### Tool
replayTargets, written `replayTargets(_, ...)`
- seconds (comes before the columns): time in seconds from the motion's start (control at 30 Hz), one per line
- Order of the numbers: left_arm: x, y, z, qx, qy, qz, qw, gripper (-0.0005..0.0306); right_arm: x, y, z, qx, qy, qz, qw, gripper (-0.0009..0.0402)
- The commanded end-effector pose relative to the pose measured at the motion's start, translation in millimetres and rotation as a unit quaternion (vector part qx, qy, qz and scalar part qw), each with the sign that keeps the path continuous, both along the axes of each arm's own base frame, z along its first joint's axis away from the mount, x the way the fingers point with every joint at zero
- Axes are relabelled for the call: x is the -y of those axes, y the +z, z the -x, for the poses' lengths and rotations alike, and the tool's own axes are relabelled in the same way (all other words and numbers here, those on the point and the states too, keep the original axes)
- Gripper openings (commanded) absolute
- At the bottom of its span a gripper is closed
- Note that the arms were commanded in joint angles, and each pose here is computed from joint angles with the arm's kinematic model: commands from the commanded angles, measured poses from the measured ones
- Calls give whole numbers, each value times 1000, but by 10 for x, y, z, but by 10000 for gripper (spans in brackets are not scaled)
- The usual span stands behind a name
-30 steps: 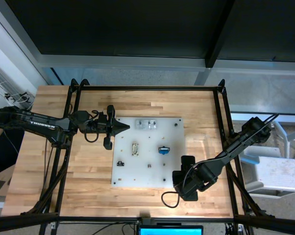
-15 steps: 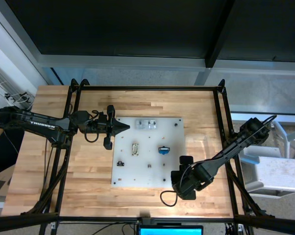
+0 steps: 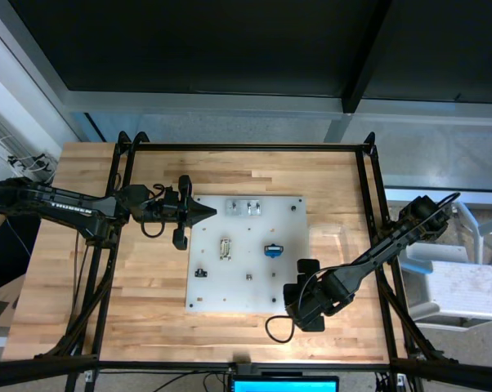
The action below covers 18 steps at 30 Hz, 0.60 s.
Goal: Remove the rj45 connector and place it in the container
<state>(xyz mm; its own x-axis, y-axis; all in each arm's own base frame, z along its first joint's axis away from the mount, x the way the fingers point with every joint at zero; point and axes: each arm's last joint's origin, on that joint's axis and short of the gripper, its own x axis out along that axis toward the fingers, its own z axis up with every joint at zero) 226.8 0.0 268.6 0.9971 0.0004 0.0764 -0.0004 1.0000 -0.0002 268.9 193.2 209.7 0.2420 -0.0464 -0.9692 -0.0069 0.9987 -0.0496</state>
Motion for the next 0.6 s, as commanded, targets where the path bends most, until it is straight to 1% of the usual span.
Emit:
replayTargets(0.03,-1,-1,-1,0,0,0,1000,1,4,0,7,-4,1,1,1000,164)
replayTargets(0.07,0,-1,-1,0,0,0,1000,1,4,-1,9,-4,2,1,1000,160)
replayTargets(0.17,0,0,0,0,0,0,1000,1,-2,-2,13,-12,7,-8,1000,148)
replayTargets(0.6,-1,0,0,0,0,0,1000,1,0,-9,14,-11,8,-6,1000,74)
